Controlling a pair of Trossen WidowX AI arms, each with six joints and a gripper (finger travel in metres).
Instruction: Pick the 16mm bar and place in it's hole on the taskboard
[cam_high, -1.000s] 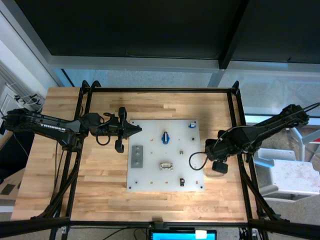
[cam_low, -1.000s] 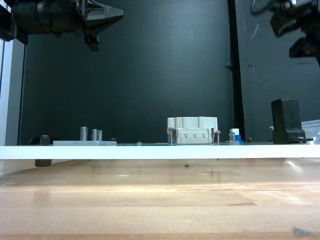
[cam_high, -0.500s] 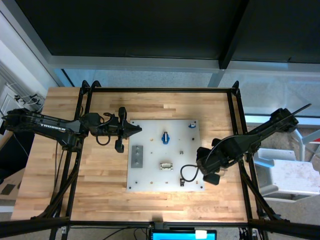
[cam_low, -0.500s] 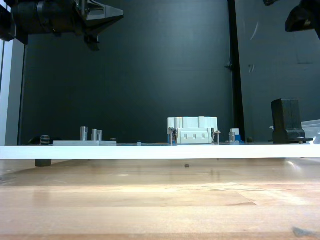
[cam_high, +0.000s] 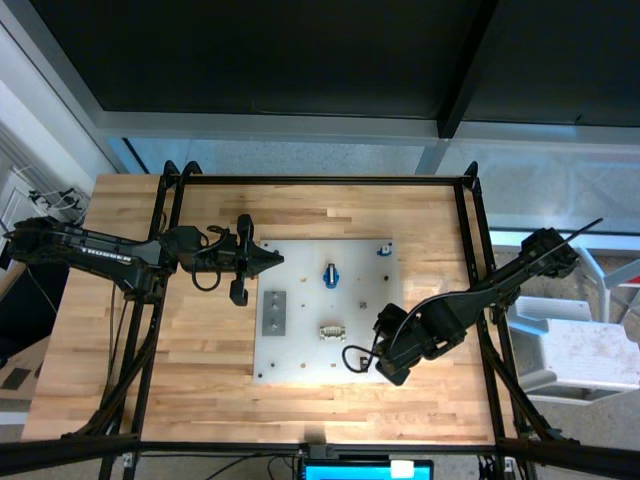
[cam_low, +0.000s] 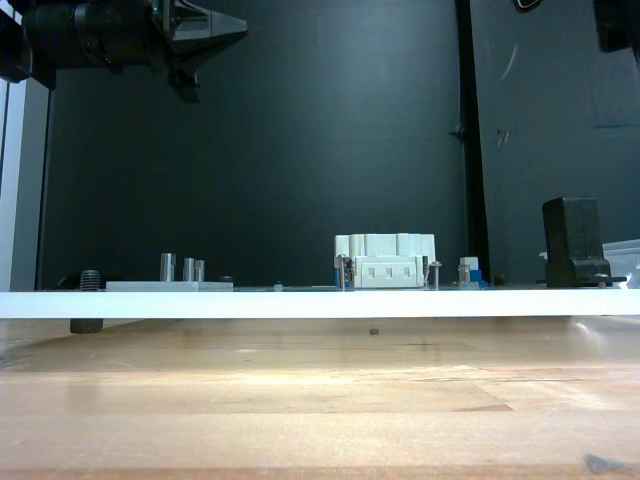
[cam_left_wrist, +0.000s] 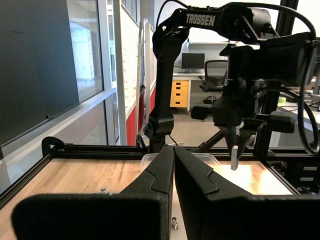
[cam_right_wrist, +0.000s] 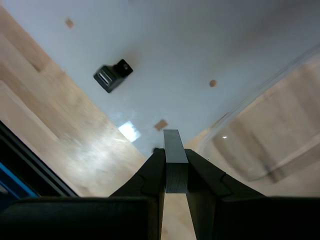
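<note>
Right gripper (cam_right_wrist: 175, 151): we see it clamped on the bar (cam_right_wrist: 175, 167), held upright above the board's (cam_high: 300, 355) 5 o'clock corner.
Left gripper (cam_left_wrist: 173, 150): we find its fingers together, empty, high over the board's 10 o'clock corner.

We find the left claw (cam_high: 277, 258) above the taskboard (cam_high: 300, 358), far left; the right claw (cam_right_wrist: 175, 153) holds the 16mm bar (cam_right_wrist: 175, 172) over its near right.

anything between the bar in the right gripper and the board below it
Nothing visible. The right gripper holds the 16mm bar upright, high over the taskboard near its right front corner; a small black part sits aside. Its hole I cannot make out. The left gripper, shut, hovers at the board's far left edge.
</note>
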